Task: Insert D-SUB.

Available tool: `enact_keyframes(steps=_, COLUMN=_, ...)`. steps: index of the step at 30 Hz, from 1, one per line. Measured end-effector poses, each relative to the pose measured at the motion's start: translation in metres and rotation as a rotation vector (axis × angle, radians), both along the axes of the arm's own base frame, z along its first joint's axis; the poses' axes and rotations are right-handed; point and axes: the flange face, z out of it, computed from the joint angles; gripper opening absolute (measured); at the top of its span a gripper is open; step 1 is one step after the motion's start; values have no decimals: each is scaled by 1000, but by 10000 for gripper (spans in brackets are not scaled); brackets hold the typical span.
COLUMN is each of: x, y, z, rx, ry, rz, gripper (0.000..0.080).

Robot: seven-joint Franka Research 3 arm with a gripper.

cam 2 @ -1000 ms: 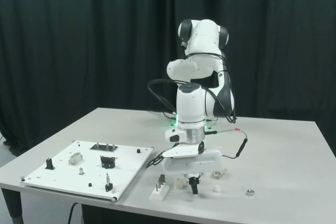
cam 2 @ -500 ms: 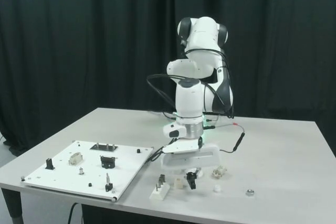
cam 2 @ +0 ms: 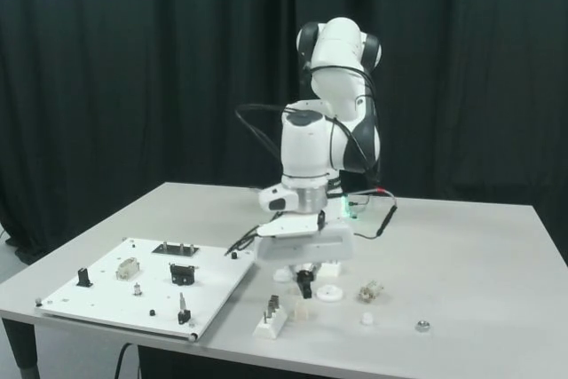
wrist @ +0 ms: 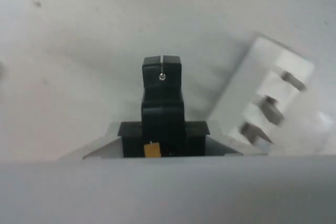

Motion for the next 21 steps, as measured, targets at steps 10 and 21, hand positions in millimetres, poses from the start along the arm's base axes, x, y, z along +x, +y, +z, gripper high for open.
enact_keyframes(steps=10, x=-11, y=-32, z=22, rx=-33, ry=41, rz=118, gripper=155)
enact_keyframes(steps=21, x=-30, y=-70, z=31, rx=-58, ry=65, rz=194, gripper=155)
